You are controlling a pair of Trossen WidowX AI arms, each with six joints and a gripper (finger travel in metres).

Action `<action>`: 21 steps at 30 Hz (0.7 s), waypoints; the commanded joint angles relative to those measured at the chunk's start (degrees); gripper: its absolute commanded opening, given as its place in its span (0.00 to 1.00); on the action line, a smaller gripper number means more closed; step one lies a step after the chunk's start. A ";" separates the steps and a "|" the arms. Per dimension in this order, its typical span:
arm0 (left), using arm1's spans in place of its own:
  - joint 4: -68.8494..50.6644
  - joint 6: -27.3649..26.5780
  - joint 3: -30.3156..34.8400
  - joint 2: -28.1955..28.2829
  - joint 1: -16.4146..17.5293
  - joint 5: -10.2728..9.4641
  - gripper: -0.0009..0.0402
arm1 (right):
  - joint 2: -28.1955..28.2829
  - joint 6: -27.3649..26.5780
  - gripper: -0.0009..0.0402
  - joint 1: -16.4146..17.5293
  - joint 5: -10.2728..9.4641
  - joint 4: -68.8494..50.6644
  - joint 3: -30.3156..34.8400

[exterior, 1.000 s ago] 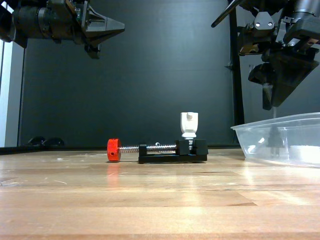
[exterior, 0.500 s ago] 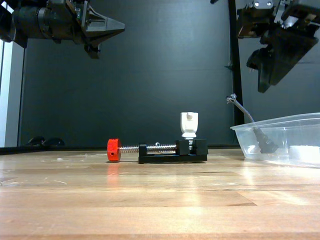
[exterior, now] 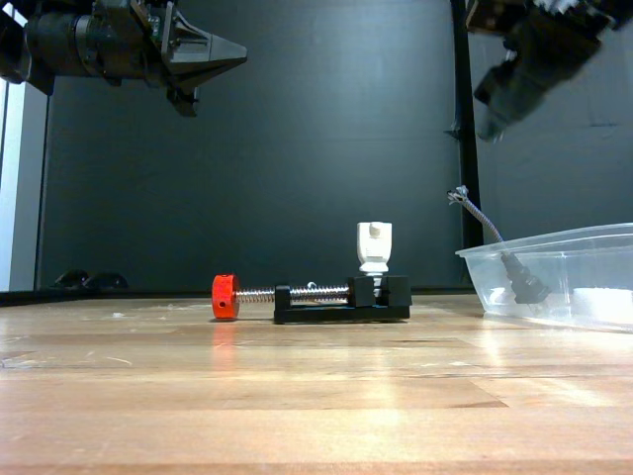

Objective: Remove the power plug from the receptacle and place in the container

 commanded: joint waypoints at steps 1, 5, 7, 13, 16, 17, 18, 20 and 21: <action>0.02 0.00 0.00 0.02 0.00 0.00 0.02 | -2.23 -2.86 0.43 -2.34 0.02 3.98 -0.09; 0.00 0.00 0.00 0.02 0.02 0.02 0.02 | -3.21 -6.62 0.34 -5.01 -0.44 10.23 -0.09; 0.02 0.00 0.00 0.02 0.00 0.00 0.02 | -3.21 -8.15 0.29 -5.70 -0.48 13.11 -0.11; 0.02 0.00 0.00 0.02 0.00 0.02 0.02 | -3.52 -11.13 0.12 -6.56 -0.72 26.16 -3.19; 0.02 0.00 0.00 0.02 0.00 0.00 0.02 | -3.61 -11.30 0.04 -7.23 -3.34 33.64 -5.33; 0.02 0.00 0.00 0.02 0.00 0.02 0.02 | -3.61 -11.26 0.01 -7.63 -4.42 36.46 -6.19; 0.02 0.00 0.00 0.02 0.00 0.00 0.02 | -3.61 -11.13 0.02 -7.98 -5.18 39.32 -7.13; 0.02 0.00 0.00 0.02 0.02 0.00 0.02 | -3.61 -10.88 0.03 -8.57 -5.07 44.26 -8.85; 0.02 0.00 0.00 0.02 0.00 0.02 0.02 | -3.61 -10.88 0.03 -8.85 -5.05 46.25 -9.64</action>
